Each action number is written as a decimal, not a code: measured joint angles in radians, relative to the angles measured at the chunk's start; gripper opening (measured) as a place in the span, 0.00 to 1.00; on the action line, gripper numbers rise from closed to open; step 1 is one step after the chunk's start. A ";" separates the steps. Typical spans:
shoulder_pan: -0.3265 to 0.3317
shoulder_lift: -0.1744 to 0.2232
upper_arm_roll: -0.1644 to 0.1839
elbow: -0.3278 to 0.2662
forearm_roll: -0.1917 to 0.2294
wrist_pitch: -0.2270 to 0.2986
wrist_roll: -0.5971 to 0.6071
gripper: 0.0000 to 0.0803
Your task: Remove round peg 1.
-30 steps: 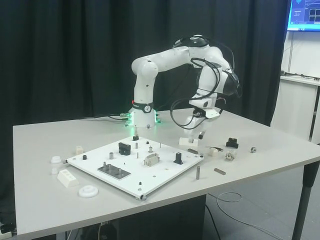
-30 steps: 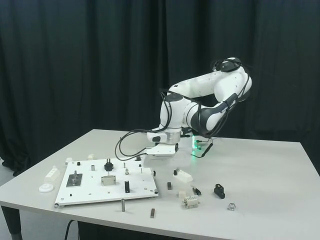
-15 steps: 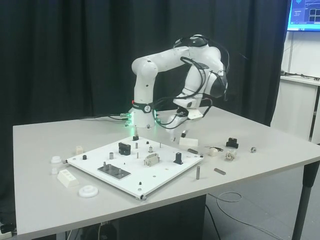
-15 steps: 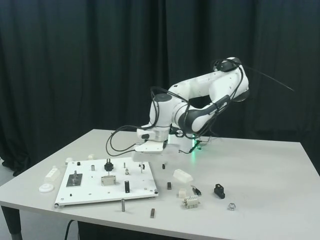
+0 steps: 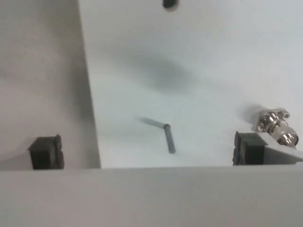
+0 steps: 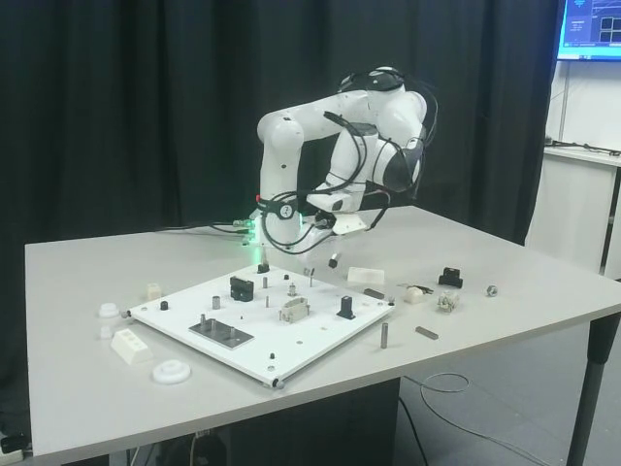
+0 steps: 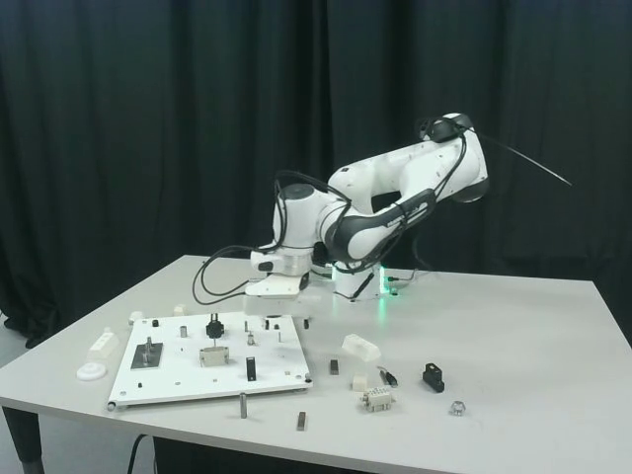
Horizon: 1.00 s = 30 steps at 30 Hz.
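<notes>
Round peg 1 is a thin grey pin (image 5: pixel 168 138) standing upright in the white board (image 5: pixel 199 56), near its far edge (image 6: pixel 310 277) (image 7: pixel 277 332). My gripper (image 5: pixel 147 151) hangs open above it, its two black fingertips (image 5: pixel 45 152) set wide apart on either side of the pin and not touching it. In the room views the gripper (image 6: pixel 321 255) (image 7: pixel 277 320) hovers a little above the board's far edge. One fingertip is over the grey table just past the board's edge. Nothing is held.
A metal connector (image 5: pixel 277 130) stands on the board close to one fingertip. The board (image 6: pixel 291 351) carries several small black and metal fixtures. A white block (image 6: pixel 365 275), a black piece (image 6: pixel 449 278) and grey pegs (image 6: pixel 385 336) lie on the table beside it.
The arm has swung from above the loose parts beside the board to above the board's far edge. The gripper carries nothing throughout.
</notes>
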 joint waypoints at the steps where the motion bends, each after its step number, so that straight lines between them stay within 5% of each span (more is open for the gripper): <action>1: -0.005 0.000 0.001 -0.002 0.006 0.000 -0.005 1.00; 17: -0.060 0.013 0.034 -0.024 0.090 -0.026 -0.068 1.00; 30: -0.069 0.023 0.051 -0.026 0.114 -0.028 -0.085 1.00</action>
